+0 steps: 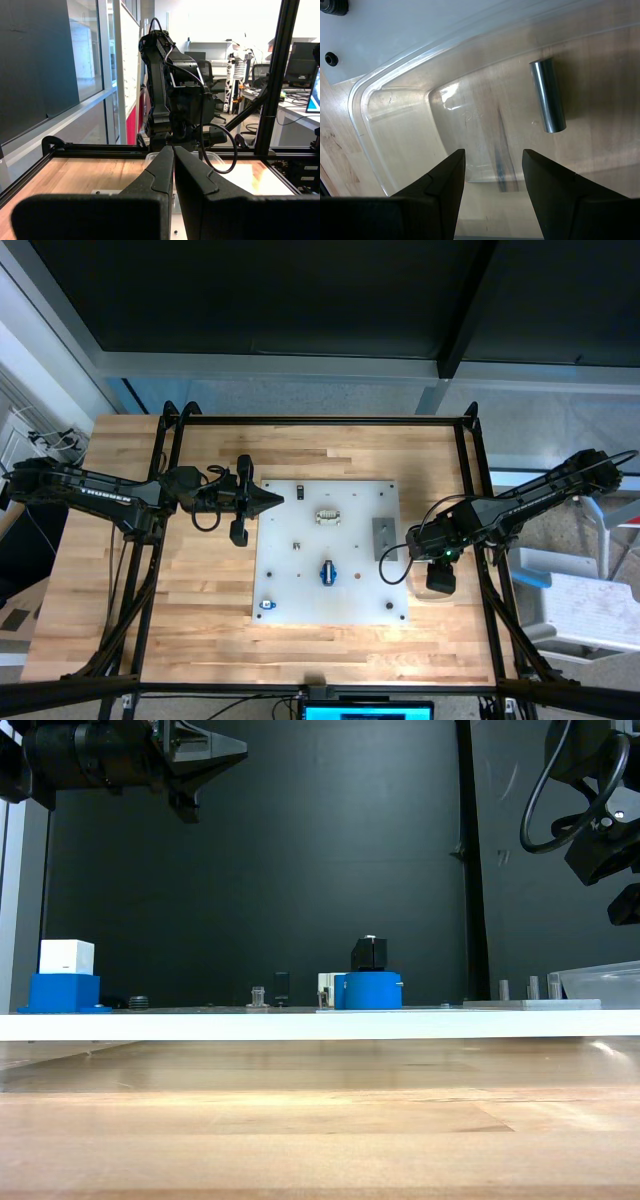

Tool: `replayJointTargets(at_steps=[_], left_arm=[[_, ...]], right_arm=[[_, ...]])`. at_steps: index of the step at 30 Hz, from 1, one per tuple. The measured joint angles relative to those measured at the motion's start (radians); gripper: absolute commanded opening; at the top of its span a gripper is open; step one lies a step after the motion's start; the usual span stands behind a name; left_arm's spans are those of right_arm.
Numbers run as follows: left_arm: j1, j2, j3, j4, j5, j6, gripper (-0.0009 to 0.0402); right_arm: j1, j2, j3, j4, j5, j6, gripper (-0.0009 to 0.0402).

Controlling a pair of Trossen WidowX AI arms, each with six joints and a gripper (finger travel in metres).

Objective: Pick the 16mm cylinder and place it in the container

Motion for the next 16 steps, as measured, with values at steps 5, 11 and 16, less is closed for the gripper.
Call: replayJointTargets(at_steps=[5,11,16], left_arm=[[0.0,0.0,0.0,0.0,0.0,0.0,0.0],[0.0,0.0,0.0,0.0,0.0,0.0,0.0],[0.0,0.0,0.0,0.0,0.0,0.0,0.0]], right_arm=[[0.0,0.0,0.0,0.002,0.0,0.0,0.0158],[0.0,0.0,0.0,0.005,0.0,0.0,0.0157],[0.0,0.0,0.0,0.008,0.0,0.0,0.0157]])
